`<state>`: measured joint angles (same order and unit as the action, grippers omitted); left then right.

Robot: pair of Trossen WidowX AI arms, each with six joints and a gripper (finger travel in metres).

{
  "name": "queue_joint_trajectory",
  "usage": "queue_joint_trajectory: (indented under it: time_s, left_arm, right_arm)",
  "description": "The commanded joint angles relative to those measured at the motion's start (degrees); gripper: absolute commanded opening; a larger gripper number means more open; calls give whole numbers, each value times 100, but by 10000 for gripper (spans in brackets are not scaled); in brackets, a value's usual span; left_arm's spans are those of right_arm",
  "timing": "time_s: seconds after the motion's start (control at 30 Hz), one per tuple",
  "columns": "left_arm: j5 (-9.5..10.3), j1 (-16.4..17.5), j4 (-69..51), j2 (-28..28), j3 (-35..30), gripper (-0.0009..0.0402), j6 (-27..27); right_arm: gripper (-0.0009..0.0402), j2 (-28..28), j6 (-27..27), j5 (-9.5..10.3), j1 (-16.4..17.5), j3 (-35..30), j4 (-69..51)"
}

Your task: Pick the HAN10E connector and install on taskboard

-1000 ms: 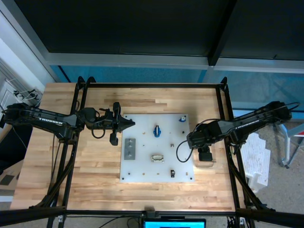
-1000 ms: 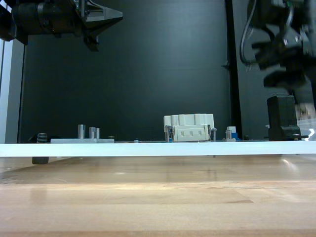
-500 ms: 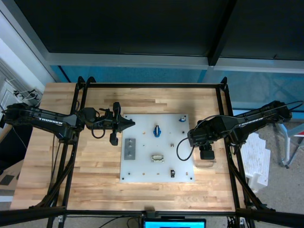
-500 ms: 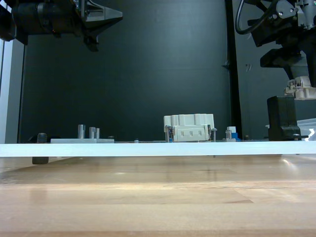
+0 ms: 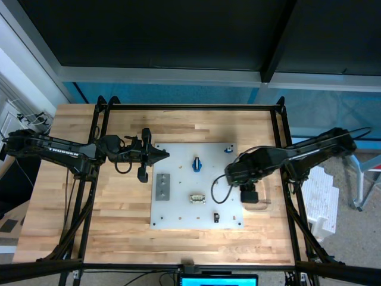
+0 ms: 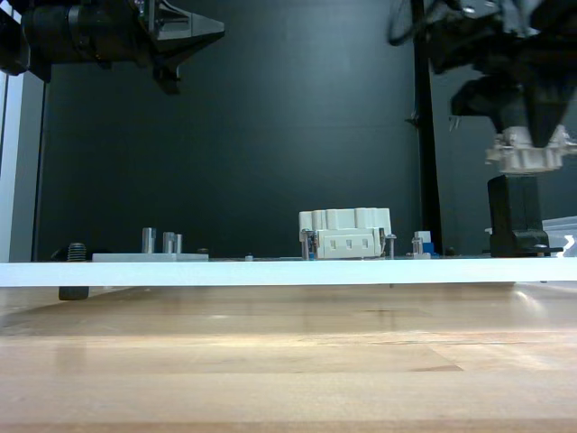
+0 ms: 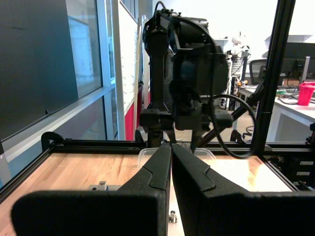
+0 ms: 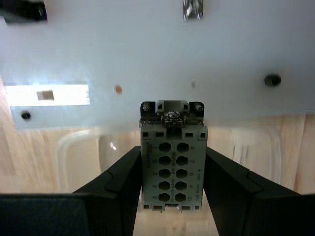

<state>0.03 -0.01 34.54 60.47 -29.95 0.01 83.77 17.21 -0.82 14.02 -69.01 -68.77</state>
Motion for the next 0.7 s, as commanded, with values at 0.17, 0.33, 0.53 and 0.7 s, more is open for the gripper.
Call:
queue_joint_trajectory:
  time_s: [0.17,0.33,0.53,0.7]
  left_arm:
    - [-2,0,2,0,0,1,0]
    - [-2,0,0,0,0,1,0]
    - [-2,0,0,0,0,1,0]
    - [-2,0,0,0,0,1,0]
  right_arm:
    - [28,925,33,-9,28,-935,-2]
    - [27,1475,35,-11,46,-1545,-20]
    - [27,2203,31,-24,72,-2345,-127]
    - [28,2702,31,-26,103,-2868,-125]
